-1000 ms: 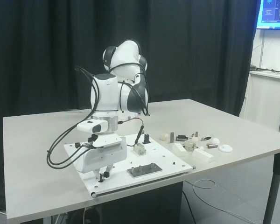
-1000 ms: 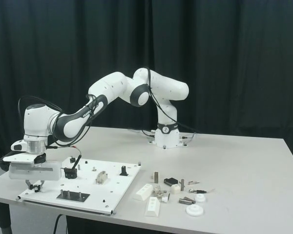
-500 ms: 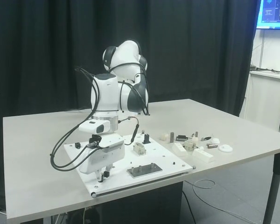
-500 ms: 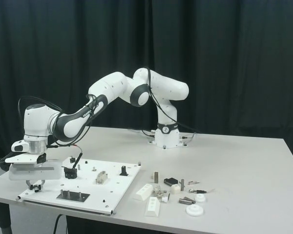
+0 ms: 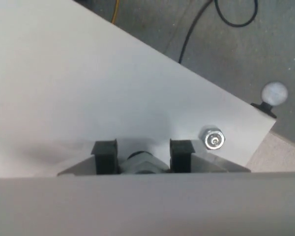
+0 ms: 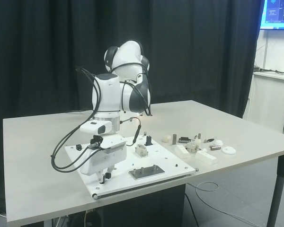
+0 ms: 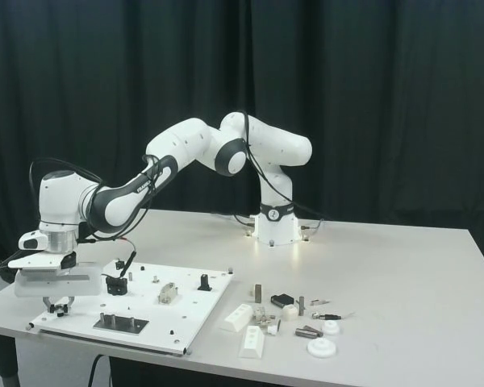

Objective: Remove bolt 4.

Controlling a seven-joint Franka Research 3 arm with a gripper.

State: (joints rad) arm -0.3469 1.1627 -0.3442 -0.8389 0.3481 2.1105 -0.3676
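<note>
— Two black fingertips [image 5: 104, 156] straddle a grey bolt head [image 5: 141, 162] in the wrist view, so the gripper [image 5: 142, 157] is clamped on bolt 4, down at the near corner of the white assembly board [image 6: 168, 161]

— And what's changed over the last second?

— The hand has turned about its own axis. From the first room camera the wide white body of the gripper [image 6: 103, 178] now presents a different face, and the black cable [image 6: 68, 146] looping off the wrist has swung with it. Its height above the board looks about the same

— So it's unscrewing?

— That's my reading: jaws closed on the bolt, wrist rotating, thread backing out. I can't tell how much thread is left

— Anything close by to worry about?

— One hex nut [image 5: 212, 138] sits just beside the fingers, near the board's corner, apart from them. The metal plate with pegs [image 6: 144, 172] is well clear, and the loose parts [image 7: 294, 316] lie off the board on the grey table [image 7: 403, 282]

— Next?

— Probably more turns, then a straight lift once it spins free
</note>
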